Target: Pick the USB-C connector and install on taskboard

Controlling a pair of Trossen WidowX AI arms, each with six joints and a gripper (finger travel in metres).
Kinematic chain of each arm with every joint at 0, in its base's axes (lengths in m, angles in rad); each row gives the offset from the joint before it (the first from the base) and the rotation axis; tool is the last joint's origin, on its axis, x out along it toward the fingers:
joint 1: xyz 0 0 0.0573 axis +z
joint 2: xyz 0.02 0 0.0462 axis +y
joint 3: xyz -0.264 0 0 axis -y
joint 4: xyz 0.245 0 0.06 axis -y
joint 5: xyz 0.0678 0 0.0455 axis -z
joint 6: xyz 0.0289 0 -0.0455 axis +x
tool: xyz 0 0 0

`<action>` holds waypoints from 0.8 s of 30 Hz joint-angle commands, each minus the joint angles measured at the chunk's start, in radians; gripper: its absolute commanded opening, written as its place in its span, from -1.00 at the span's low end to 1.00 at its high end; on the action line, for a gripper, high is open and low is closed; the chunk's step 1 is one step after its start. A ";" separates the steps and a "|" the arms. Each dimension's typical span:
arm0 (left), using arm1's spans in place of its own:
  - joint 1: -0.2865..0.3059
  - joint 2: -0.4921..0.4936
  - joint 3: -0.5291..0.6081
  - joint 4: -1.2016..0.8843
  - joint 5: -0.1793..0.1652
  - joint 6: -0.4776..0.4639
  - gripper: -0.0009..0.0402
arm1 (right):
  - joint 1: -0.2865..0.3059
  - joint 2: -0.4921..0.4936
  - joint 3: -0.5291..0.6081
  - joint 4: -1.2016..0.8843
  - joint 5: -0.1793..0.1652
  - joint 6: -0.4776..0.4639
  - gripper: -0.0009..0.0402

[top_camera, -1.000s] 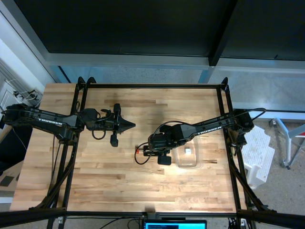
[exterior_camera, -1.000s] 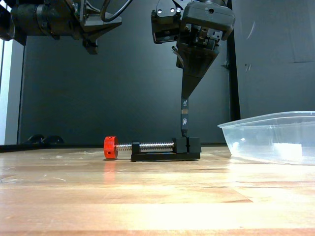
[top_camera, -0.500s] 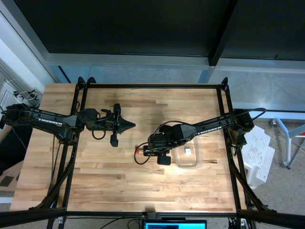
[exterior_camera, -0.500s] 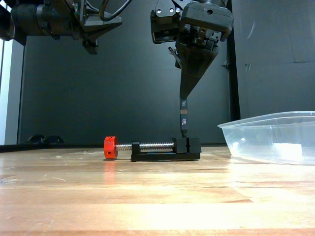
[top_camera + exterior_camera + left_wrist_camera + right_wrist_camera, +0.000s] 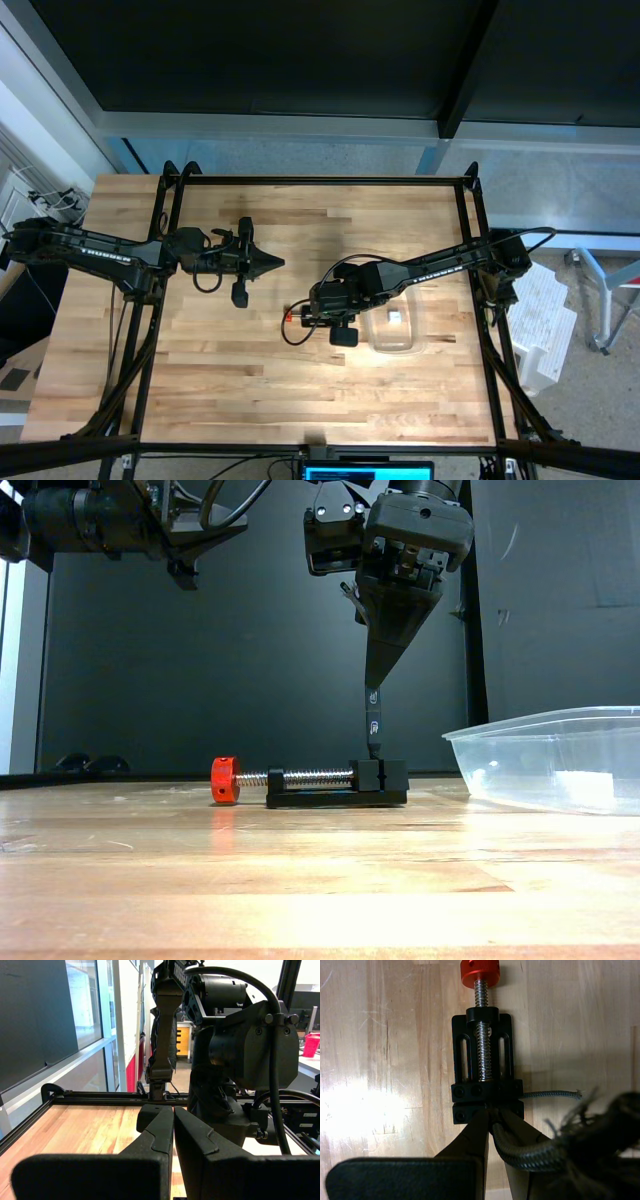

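The taskboard (image 5: 335, 780) is a small black block with a red-orange knob (image 5: 225, 779) and a spring screw, lying mid-table (image 5: 300, 316). My right gripper (image 5: 373, 680) hangs directly above the block's right end, shut on the USB-C connector (image 5: 372, 725). The connector stands upright with its lower tip at the block's top. In the right wrist view the taskboard (image 5: 482, 1080) lies just past the right gripper (image 5: 492, 1120), and a braided cable (image 5: 520, 1152) runs back from between the fingers. My left gripper (image 5: 275, 263) hovers high at the table's left, shut and holding nothing (image 5: 173, 1110).
A clear plastic tray (image 5: 550, 760) sits just right of the taskboard, holding a small white piece (image 5: 395, 316). A loose cable end (image 5: 555, 1094) lies on the wood beside the block. A black frame rail (image 5: 320, 181) borders the table.
The right gripper's head has shifted very slightly upward while the connector's tip stays at the block. The left arm has not moved.
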 commanded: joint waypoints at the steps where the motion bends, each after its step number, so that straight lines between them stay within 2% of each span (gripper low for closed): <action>1: 0.000 0.000 0.000 0.000 0.000 0.000 -0.96 | 0.000 -0.002 0.000 0.001 0.002 -0.006 -0.96; 13: 0.000 0.000 0.000 0.000 0.000 0.000 -0.96 | 0.000 -0.002 -0.002 0.000 0.000 -0.009 -0.93; 24: 0.000 0.000 0.000 0.000 0.000 0.000 -0.96 | 0.001 -0.003 -0.002 -0.001 0.000 -0.008 -0.50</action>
